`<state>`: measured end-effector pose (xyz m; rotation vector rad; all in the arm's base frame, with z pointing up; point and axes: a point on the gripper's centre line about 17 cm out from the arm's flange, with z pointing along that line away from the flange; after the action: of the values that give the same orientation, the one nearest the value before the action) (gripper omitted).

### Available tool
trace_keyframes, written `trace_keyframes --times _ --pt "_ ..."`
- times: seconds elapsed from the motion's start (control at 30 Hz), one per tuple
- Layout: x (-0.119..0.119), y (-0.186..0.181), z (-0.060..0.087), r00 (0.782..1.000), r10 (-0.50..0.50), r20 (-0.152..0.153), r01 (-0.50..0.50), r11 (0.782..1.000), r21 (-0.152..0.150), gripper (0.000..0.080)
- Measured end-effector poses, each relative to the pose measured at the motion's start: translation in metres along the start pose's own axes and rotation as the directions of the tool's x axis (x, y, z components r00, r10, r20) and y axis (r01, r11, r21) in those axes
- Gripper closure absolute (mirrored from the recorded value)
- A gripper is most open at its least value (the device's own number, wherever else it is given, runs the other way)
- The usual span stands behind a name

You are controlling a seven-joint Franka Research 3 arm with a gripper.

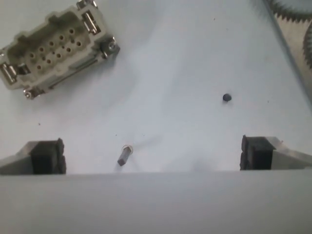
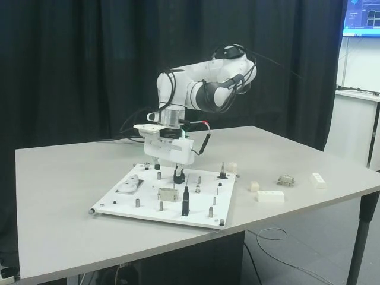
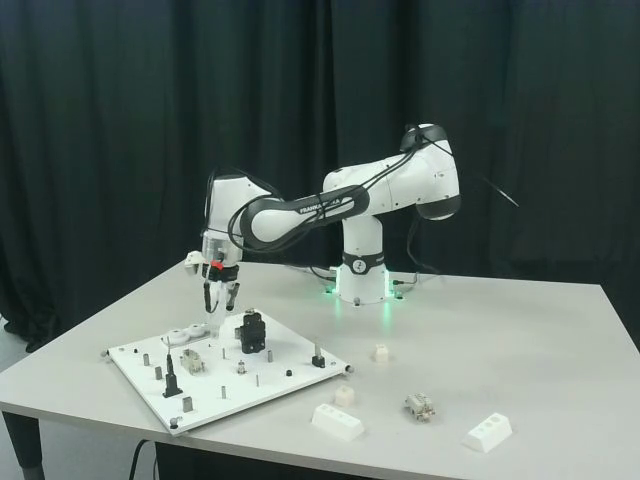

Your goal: Remove D-SUB.

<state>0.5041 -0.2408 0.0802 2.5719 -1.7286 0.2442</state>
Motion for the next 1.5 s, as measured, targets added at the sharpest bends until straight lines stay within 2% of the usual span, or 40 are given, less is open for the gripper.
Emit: trace_keyframes --times 0.43,0.63,0.87,1.03,1.17,1.5 --pt "0.008 0.007 -0.004 0.998 -0.064 -0.008 0.064 0.998 -0.001 0.0003" --pt "0.009 0.009 -0.006 0.986 -0.164 -0.006 0.164 0.986 -0.01 0.0003" --pt "0.011 0.015 -0.012 0.941 -0.338 0.005 0.338 0.941 -0.031 0.0003" --pt "0.016 0.022 -0.021 0.9 -0.435 0.009 0.435 0.899 -0.053 0.0003" --pt "0.022 0.025 -0.031 0.867 -0.498 0.01 0.498 0.865 -0.059 0.0003" --pt "0.032 0.022 -0.053 0.822 -0.569 0.022 0.569 0.821 -0.037 0.0003"
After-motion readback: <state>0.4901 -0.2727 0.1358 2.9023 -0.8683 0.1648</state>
